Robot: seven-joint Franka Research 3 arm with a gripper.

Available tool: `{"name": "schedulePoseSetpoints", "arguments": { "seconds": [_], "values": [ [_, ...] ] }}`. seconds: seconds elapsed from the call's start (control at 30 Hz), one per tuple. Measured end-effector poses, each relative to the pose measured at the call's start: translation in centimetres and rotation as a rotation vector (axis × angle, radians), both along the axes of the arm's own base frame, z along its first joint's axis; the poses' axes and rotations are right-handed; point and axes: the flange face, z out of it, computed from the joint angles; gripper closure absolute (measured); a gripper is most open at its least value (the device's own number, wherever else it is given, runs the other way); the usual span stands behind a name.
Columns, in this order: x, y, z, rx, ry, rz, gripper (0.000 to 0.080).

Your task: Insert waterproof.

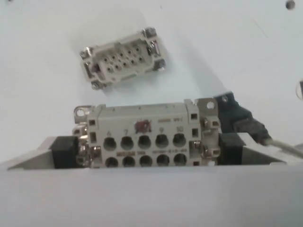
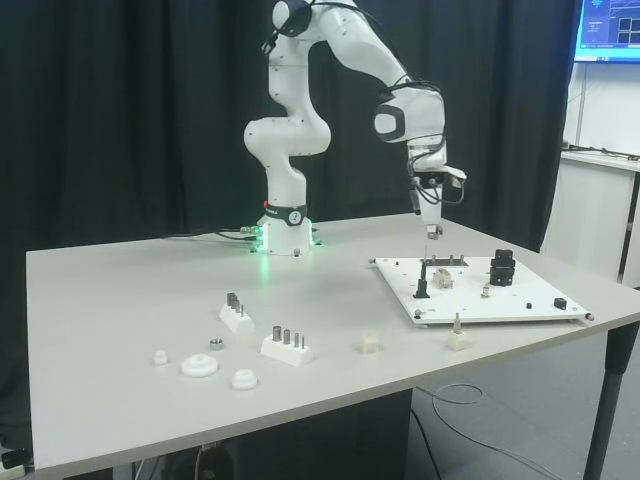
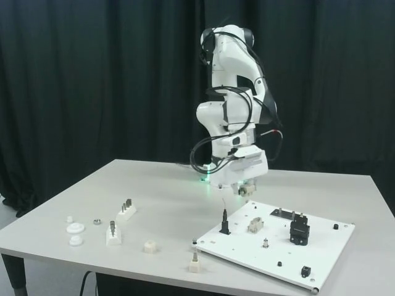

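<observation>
Wrist view shows the hand (image 1: pixel 147 151) pinching a grey multi-pin connector block (image 1: pixel 144 142) between black pads (image 1: pixel 64 151), its face with two rows of round sockets turned downward toward the white board (image 1: pixel 227 42). Below, well apart, the matching socket housing (image 1: pixel 122 57) sits fixed on that board, pins up, evidently waiting to receive the block. Held this way, the two faces roughly oppose each other, though the housing lies off to one side and looks rotated relative to the block. From the first room view, the arm (image 2: pixel 400 100) hangs above the board on the desk (image 2: pixel 120 290), so insertion is judged not yet begun.
</observation>
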Motion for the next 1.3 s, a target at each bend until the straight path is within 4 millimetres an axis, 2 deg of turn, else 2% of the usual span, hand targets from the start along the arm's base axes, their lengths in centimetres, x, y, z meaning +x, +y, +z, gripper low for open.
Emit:
{"name": "schedulePoseSetpoints", "arguments": {
  "seconds": [0.43,1.3],
  "values": [
    [0.8,1.2,-1.3,0.018,-0.018,0.021,0.0183],
    [2.2,2.0,-3.5,-0.034,-0.029,0.275,0.0183]
  ]
}}
